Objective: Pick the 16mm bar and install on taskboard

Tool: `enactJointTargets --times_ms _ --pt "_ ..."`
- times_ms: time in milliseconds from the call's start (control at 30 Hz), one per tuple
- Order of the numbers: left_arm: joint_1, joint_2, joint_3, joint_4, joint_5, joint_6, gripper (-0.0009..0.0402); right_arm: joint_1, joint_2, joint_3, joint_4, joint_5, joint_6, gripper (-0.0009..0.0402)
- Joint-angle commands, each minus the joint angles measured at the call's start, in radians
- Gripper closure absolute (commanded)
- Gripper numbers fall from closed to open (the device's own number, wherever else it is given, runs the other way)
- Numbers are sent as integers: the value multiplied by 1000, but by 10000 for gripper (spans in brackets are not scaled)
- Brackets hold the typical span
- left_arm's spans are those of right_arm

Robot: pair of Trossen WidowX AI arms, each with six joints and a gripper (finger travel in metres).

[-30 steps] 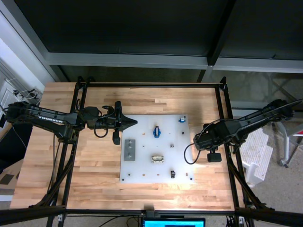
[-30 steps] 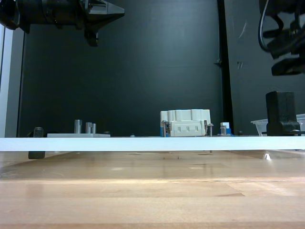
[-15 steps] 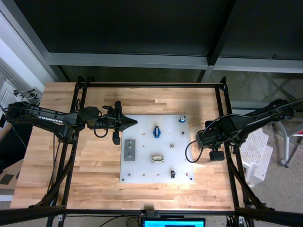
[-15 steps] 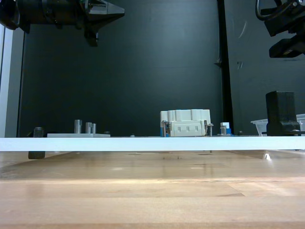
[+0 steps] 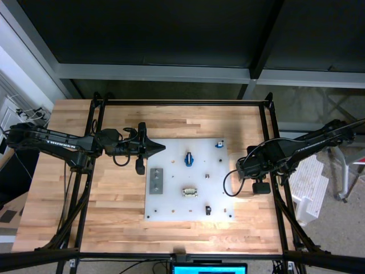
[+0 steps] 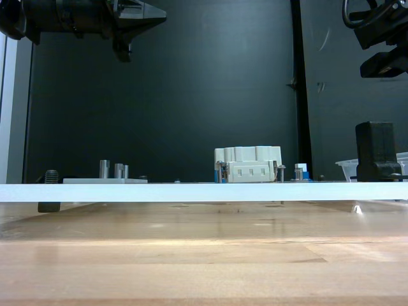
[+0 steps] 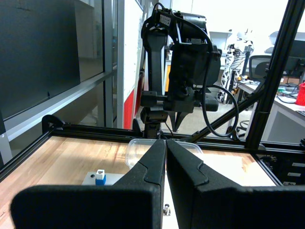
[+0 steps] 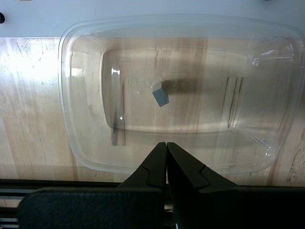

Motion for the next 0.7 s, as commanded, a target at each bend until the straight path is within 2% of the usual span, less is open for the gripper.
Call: enactJointTargets --times_ms 33,433,700 --pt "1 0 0 0 0 0 392 0 1 -1 1 0 0 393" --pt "1 0 0 0 0 0 392 2 1 -2 1 0 9 393" --pt "1 0 0 0 0 0 393 2 1 -2 6 0 269 393"
